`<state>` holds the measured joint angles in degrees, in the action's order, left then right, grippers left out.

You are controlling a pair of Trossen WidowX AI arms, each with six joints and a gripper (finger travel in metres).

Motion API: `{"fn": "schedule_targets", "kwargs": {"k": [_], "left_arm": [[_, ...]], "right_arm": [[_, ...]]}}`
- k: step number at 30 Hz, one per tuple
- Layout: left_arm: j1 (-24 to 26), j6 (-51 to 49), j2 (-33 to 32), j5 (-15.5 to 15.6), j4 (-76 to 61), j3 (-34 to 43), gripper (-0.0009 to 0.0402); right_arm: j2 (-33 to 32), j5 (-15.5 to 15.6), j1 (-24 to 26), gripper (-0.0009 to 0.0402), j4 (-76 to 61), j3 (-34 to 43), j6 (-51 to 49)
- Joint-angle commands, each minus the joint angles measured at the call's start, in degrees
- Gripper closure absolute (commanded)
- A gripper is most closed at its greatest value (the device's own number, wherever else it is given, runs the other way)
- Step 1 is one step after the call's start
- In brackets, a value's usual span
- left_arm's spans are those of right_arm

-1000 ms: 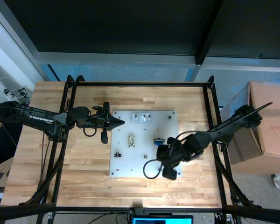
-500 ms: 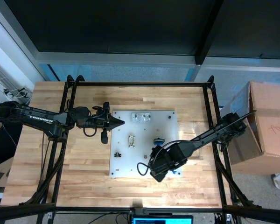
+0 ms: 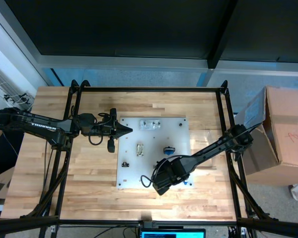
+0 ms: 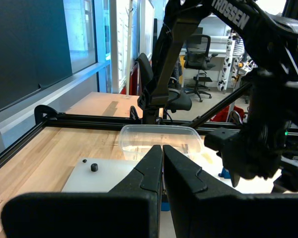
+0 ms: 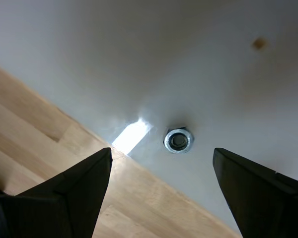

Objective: Unfasten the M12 nut and place it in the container

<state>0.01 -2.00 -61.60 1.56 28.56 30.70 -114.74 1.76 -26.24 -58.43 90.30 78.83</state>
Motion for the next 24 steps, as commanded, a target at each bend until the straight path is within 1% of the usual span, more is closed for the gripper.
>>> {"fn": "schedule_targets", "kwargs": {"k": [1, 12, 16, 24], "left_arm": [[0.00, 0.00, 0.00, -0.02, 0.04, 0.02, 0.0393], [-0.02, 0.00, 0.00, -0.02, 0.02, 0.02, 0.0393], [-0.02, 0.00, 0.00, -0.02, 0.04, 0.02, 0.0393], [0.00, 0.00, 0.00, -0.02, 0.02, 0.02, 0.0393]], "right_arm": [[-1.33, 1.05, 0.07, 0.0134, 0.46, -0.07, 0.33], [-3.04, 0.79, 0.13, 0.0212, 0.44, -0.17, 1.86], [-3.02, -0.72, 0.28, 0.0243, 0.39, -0.17, 2.58], [-3.02, -0.48, 0.39, 0.0305, 0.39, -0.17, 2.58]]}}
